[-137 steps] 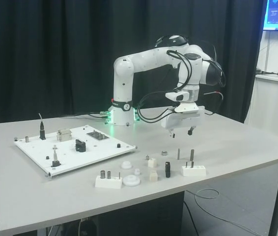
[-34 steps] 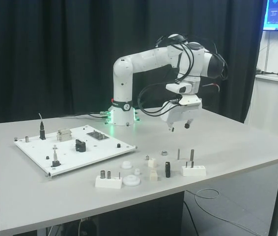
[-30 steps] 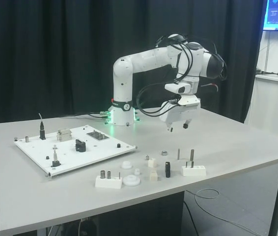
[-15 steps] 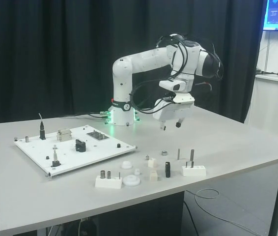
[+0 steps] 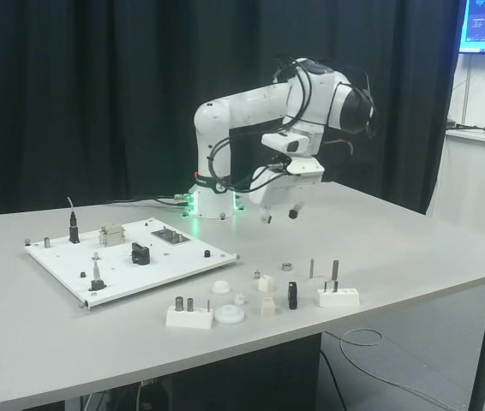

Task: Pick round peg 3.

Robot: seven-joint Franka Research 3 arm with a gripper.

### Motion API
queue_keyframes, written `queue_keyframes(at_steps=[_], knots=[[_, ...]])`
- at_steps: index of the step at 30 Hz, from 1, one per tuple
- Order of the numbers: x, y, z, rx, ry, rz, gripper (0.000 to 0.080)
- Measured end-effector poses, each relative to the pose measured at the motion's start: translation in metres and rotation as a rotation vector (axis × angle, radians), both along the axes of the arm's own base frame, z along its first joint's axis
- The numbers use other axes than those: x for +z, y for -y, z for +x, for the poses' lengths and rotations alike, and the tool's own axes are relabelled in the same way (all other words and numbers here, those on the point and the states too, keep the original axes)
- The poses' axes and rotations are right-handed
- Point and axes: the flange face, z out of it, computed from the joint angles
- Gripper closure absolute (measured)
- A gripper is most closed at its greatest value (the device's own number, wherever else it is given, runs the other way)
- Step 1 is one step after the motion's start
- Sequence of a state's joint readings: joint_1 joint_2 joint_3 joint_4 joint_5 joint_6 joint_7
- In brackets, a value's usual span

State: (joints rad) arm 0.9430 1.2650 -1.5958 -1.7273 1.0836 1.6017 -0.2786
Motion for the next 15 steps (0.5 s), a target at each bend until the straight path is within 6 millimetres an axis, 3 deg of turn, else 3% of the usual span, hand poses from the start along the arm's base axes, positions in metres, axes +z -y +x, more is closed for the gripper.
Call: queue_keyframes(at_steps=[15], knots=[[0.007, 0.052, 0.005, 0.059, -0.011, -0.027, 0.0003]])
